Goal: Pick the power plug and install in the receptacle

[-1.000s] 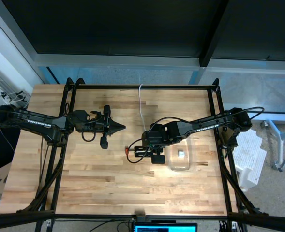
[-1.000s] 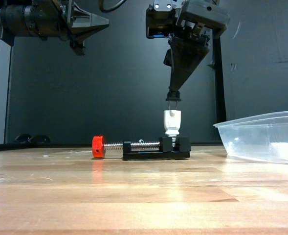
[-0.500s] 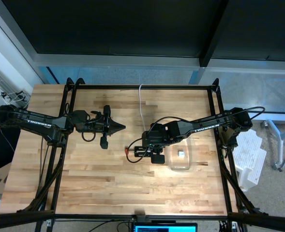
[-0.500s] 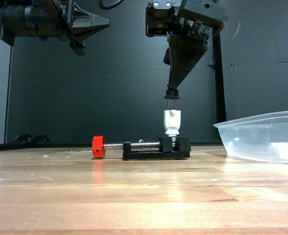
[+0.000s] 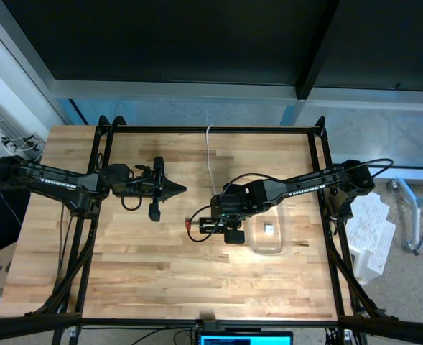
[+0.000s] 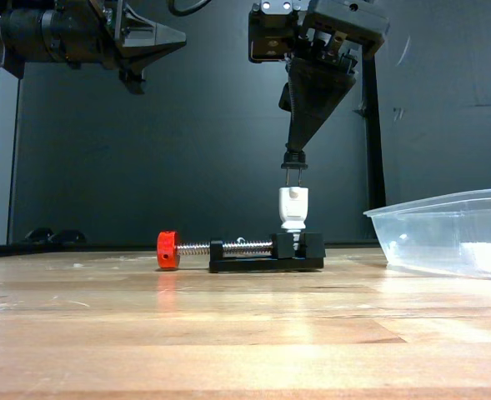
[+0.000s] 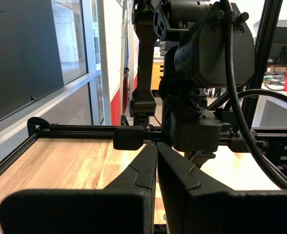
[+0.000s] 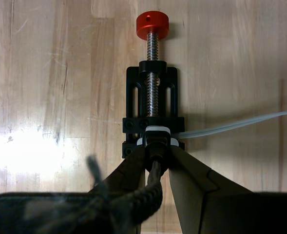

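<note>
Black against white, still pinches the tiny black power plug [image 6: 293, 160] in the closed right gripper [image 6: 293, 152], barely shifted, prongs below its tips just clear of the white-faced receptacle block [image 6: 293, 207] in the black red-knobbed clamp [image 6: 262, 252], not yet seated, with the shut left gripper [image 6: 178, 36] parked well aside.

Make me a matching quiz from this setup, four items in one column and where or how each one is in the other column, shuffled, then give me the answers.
Column one:
1. power plug
2. receptacle
3. left end effector
4. right end effector

Column two:
A. raised at the left, shut on nothing
B. standing upright in the black clamp
C. pointing straight down, shut on the power plug
D. prongs down, directly over the receptacle

Pairs: 1-D, 2-B, 3-A, 4-C
</note>
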Robot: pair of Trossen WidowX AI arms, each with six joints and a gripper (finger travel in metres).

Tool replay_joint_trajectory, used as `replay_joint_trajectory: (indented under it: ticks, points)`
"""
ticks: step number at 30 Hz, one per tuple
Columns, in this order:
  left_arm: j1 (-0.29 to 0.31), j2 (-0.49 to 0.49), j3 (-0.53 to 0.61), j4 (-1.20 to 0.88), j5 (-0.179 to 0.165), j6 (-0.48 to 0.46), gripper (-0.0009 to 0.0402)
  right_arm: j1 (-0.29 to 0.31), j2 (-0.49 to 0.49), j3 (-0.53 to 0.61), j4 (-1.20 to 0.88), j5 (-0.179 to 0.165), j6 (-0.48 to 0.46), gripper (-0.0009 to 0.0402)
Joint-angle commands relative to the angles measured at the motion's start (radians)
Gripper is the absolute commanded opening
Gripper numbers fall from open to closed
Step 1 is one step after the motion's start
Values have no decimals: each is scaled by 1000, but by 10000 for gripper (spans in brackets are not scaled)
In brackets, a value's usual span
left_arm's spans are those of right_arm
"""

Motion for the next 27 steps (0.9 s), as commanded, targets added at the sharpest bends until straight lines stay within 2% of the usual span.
replay_joint_trajectory:
  ticks: [1, 27]
  points:
    - [0, 0, 0, 0, 0, 0, 0, 0, 1, -8, 6, 1, 0, 0]
    - [0, 0, 0, 0, 0, 0, 0, -2, 1, -68, 58, 1, -1, 0]
